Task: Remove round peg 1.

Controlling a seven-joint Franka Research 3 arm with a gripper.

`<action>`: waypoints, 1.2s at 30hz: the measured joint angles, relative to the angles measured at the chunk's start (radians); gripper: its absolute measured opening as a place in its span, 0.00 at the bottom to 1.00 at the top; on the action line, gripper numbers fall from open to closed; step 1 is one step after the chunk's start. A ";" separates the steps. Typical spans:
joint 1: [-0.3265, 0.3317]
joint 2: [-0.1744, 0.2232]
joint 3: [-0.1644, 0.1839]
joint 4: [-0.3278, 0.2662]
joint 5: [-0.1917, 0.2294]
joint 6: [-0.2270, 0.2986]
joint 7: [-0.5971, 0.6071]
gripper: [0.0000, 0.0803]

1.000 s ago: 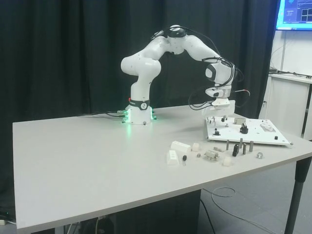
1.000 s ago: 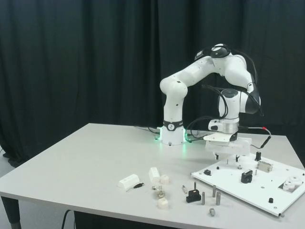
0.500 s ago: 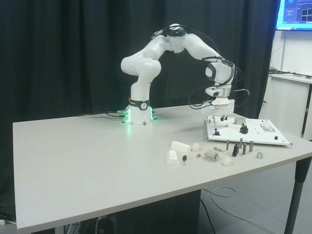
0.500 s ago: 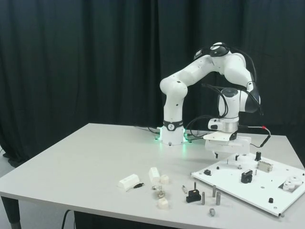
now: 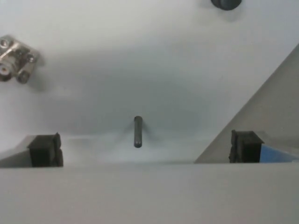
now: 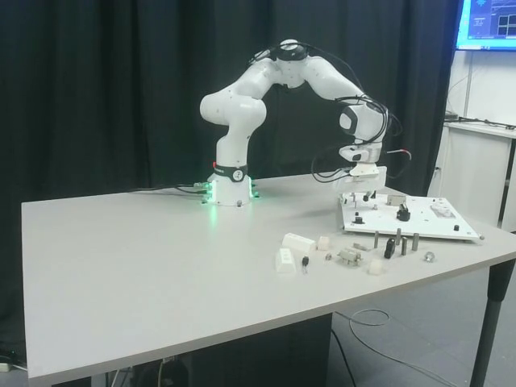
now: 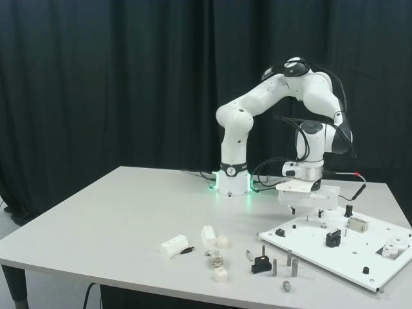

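Observation:
A thin grey round peg (image 5: 138,132) stands upright in the white board (image 5: 154,60). My gripper (image 5: 145,148) is open above it, and the peg lies between the two black fingertips (image 5: 44,149), apart from both. From the room views the gripper (image 6: 359,196) (image 7: 302,210) hangs low over the corner of the board (image 6: 427,222) (image 7: 335,251) nearest the arm's base. Nothing is held.
On the board near the peg sit a metal connector (image 5: 16,58) and a black round part (image 5: 226,3). Several loose white blocks (image 6: 298,242), upright pegs (image 6: 399,238) and small parts (image 7: 261,264) lie on the grey table (image 6: 145,258) beside the board. A white cabinet (image 6: 476,165) stands beyond the table.
The hand has shifted only slightly over the board's corner. The fingers have stayed open and nothing has been picked up.

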 joint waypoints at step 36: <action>0.000 -0.007 0.029 0.002 0.002 0.052 0.001 0.06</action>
